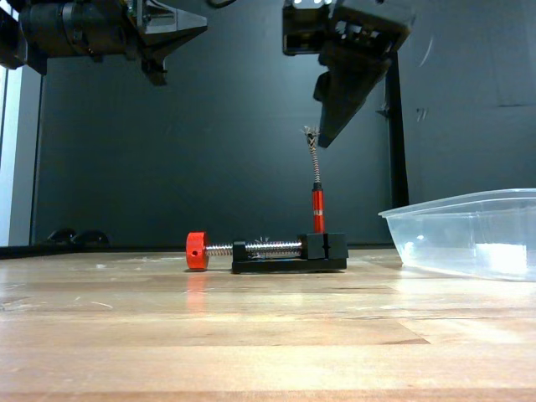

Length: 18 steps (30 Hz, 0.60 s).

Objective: Remove the RCA connector from the receptacle and place in the container

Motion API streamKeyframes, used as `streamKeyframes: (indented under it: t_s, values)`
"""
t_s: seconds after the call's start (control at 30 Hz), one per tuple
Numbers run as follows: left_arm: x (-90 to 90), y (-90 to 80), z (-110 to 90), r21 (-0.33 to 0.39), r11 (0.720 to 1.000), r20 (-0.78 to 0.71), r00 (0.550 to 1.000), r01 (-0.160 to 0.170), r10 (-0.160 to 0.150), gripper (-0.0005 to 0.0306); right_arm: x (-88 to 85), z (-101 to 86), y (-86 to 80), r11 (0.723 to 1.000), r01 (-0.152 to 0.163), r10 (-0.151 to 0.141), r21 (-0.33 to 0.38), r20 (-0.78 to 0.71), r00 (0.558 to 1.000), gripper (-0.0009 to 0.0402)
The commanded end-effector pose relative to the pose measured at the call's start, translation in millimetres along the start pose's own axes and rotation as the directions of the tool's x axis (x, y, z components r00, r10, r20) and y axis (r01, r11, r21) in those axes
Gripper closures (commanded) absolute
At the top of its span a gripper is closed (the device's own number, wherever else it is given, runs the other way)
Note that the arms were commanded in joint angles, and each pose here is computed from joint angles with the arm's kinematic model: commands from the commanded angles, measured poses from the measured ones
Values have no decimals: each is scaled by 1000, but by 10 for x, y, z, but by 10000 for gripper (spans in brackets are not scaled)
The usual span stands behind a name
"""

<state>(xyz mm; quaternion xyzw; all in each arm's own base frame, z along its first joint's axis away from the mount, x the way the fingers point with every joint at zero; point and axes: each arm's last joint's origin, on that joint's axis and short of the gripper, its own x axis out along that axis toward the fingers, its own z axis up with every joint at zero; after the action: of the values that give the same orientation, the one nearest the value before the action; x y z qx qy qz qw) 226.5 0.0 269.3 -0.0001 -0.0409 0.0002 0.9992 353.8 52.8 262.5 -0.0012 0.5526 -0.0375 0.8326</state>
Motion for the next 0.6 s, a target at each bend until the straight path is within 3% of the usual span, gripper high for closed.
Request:
streamKeyframes:
  t_s: [0.03, 0.27, 0.6]
  values:
    - [0, 0, 0, 0, 1000, 0, 1000, 0, 0, 300, 115, 16, 38, 1000, 10, -10, -8, -23, 1000, 159]
    - [0, 1, 0, 0, 1000, 0, 1000, 0, 0, 300, 339, 33, 98, 1000, 12, -13, -18, -48, 999, 160]
    - [0, 0, 0, 0, 1000, 0, 1000, 0, 0, 300, 458, -14, 143, 1000, 10, -10, -15, -22, 1000, 160]
